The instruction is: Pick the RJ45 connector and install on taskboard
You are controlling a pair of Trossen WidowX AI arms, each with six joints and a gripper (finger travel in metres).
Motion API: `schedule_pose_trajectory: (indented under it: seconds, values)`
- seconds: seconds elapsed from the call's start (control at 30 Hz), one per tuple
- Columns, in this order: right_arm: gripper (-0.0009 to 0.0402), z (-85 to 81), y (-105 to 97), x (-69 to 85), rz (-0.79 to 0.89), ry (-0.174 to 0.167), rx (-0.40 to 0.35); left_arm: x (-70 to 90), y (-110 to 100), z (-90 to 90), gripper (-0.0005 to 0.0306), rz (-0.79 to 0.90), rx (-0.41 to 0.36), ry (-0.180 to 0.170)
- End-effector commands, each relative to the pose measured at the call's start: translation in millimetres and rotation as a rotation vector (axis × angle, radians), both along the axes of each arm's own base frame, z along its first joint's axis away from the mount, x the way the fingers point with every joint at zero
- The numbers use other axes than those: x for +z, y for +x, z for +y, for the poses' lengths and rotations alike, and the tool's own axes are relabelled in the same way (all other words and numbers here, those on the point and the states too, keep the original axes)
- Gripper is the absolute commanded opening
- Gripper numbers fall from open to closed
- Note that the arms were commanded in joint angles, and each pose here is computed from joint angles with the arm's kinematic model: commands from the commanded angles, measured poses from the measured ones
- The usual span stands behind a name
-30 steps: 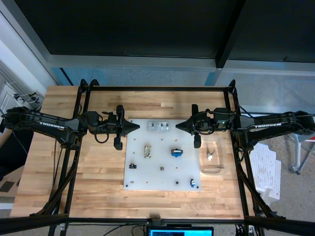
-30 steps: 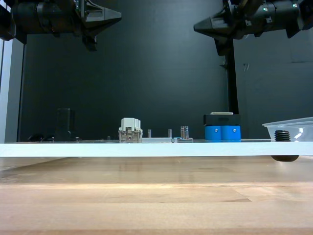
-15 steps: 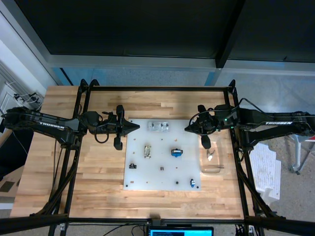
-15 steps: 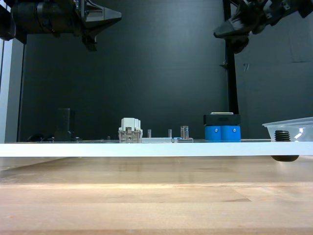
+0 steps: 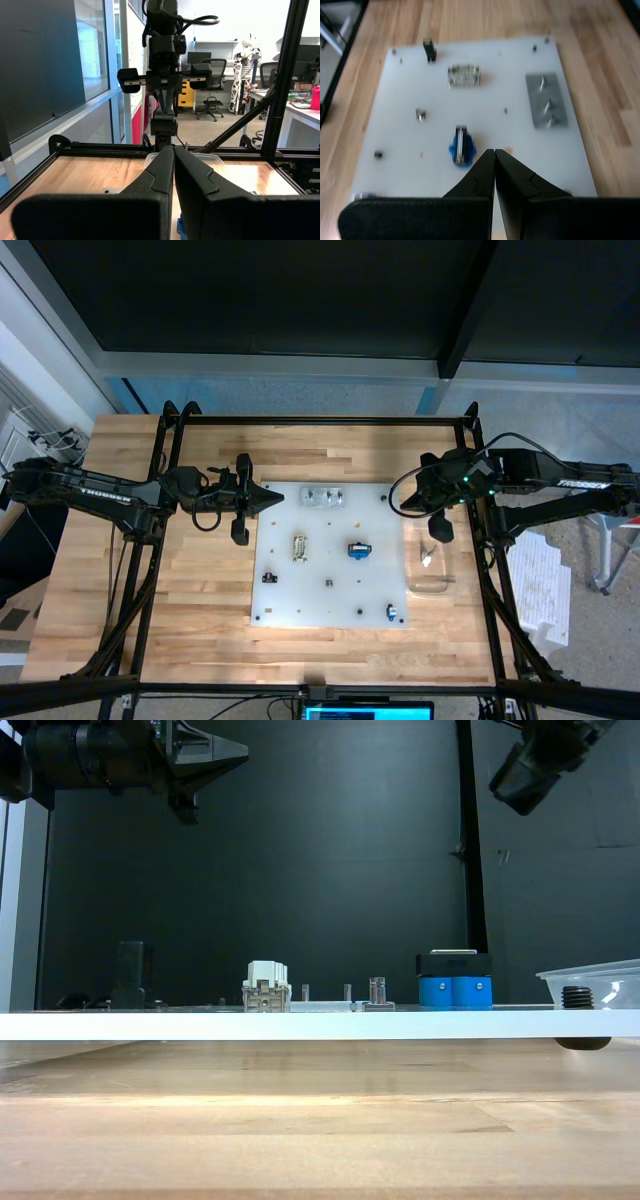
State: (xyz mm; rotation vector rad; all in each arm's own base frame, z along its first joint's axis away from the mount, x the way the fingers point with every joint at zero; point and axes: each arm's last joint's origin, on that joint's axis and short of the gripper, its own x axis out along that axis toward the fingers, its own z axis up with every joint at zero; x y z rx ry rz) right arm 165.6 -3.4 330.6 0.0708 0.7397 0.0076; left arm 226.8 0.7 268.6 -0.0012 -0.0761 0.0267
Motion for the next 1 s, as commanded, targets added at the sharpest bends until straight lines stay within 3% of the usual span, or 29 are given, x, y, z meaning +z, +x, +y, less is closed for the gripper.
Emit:
schedule_pose_trajectory:
  seconds: [0.03,0.43,0.6,0.8,1.0]
  values:
    - [0.0,1.1,-8,2.0,0.059,-0.001,0.007,0.0,0,0.1,0.0,0.0,0.0,0.0]
    - [0.0,14.0,-32,2.7,0.277,-0.019,0.091,0.0,0,0.0,0.0,0.0,0.0,0.0]
    - [0.0,20.6,-40,0.3,0.348,-0.056,0.097,-0.1,0,0.0,0.0,0.0,0.0,0.0]
    - [0.0,28.2,-48,-3.9,0.427,-0.052,0.096,-0.1,0,0.1,0.0,0.0,0.0,0.0]
    - [0.0,38.1,-52,-8.3,0.493,-0.119,0.088,-0.1,0,0.1,0.0,0.0,0.0,0.0]
